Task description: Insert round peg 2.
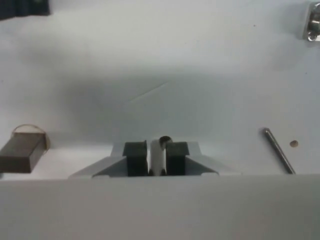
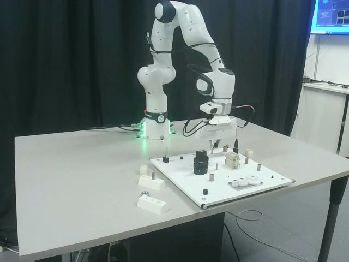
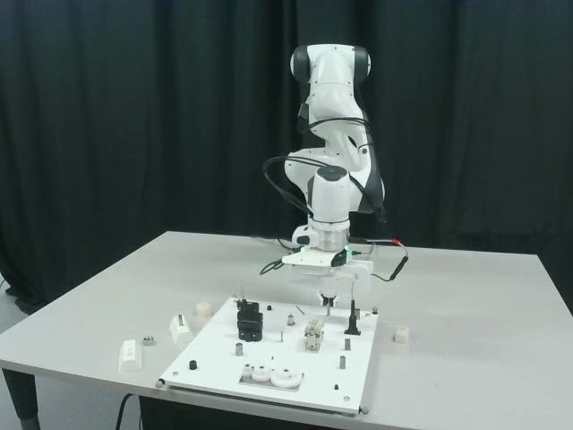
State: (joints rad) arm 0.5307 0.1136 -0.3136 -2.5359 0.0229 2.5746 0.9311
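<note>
No text, label, brand, number or sign can be read anywhere; the screen (image 2: 331, 16) at two o'clock in the first room view shows nothing legible.

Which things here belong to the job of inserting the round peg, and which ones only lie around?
Belong to the job:
- gripper, shut on the round peg
- white board, over which the gripper hangs

Only lying about:
- two white blocks on the grey table beside the board
- black part on the board
- white gears at the board's near edge
- thin pin lying flat
</note>
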